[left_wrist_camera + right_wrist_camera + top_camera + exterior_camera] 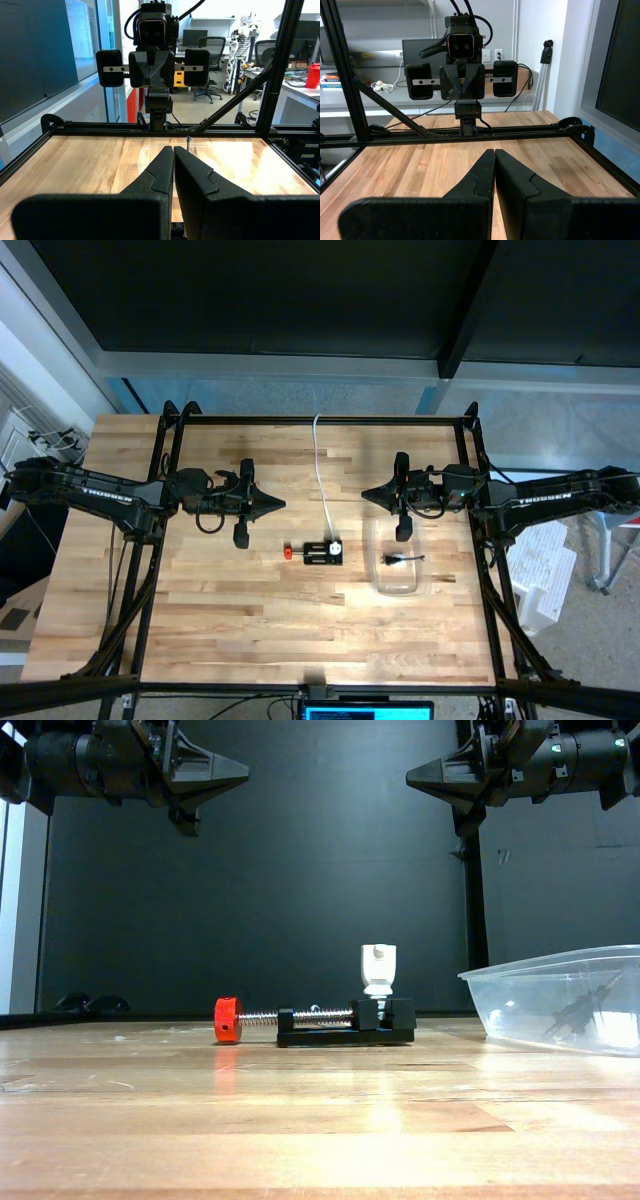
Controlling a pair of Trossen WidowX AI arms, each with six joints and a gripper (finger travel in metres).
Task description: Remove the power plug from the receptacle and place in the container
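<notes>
The power plug (400, 559) lies inside the container (399, 590), right of center in the high view. The receptacle (335, 549) stands apart from it, upright in the black clamp (315, 553) at center. The 2 grippers hang above the table, the left gripper (283, 504) at center left and the right gripper (363, 496) at center right, each with jaws together.

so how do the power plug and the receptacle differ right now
The power plug is black; the receptacle is white. The power plug lies loose inside the clear container; the receptacle stands upright in the black clamp. The power plug has only a short stub; the receptacle ends a long white cord. Shared: neither is held; the left gripper and right gripper hang shut above the table, apart from both.
</notes>
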